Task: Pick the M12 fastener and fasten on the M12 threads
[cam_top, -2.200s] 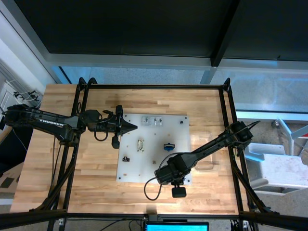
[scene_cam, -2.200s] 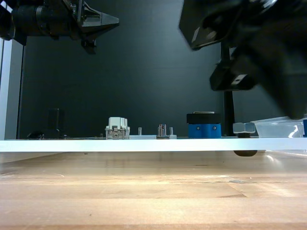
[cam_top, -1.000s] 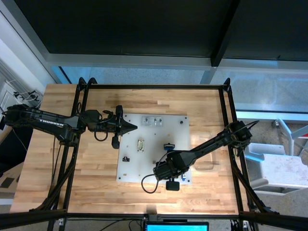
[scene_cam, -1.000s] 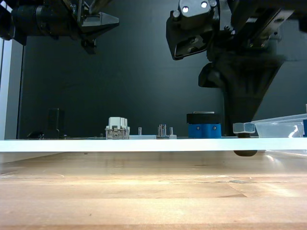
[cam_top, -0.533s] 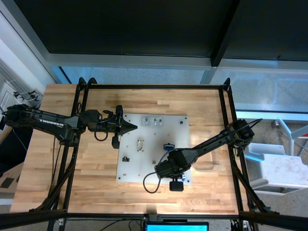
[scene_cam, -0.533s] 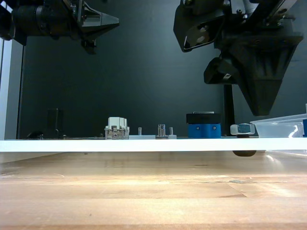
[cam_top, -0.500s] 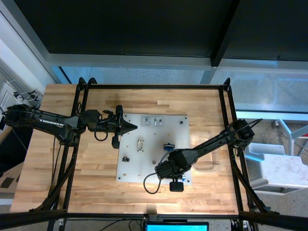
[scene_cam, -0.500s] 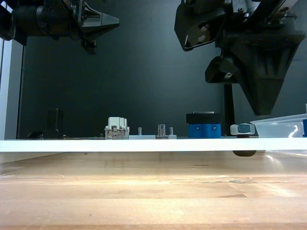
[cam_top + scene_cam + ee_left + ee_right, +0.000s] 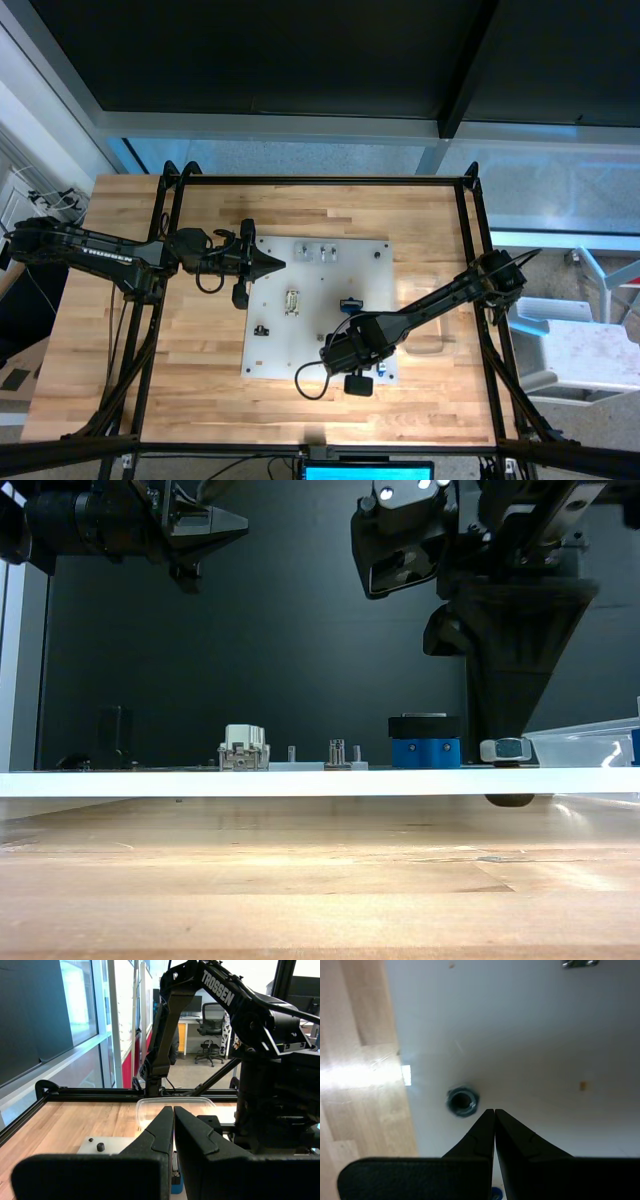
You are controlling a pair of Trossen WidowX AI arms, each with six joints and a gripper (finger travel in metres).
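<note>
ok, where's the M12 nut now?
Low view: M12 nut on its stud at the board's near right edge, just under the shut right gripper's tip; left gripper parked high at left.

"TROSSEN" in white capitals, on the right arm (image 9: 222, 990)

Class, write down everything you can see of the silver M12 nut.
The M12 nut is a small silver hexagon with a round dark bore, metallic-looking. It lies flat on a short dark stud near the white board's near right edge. The shut right gripper points down just above it; contact is unclear. The left gripper, also shut, hangs high at the far left.
</note>
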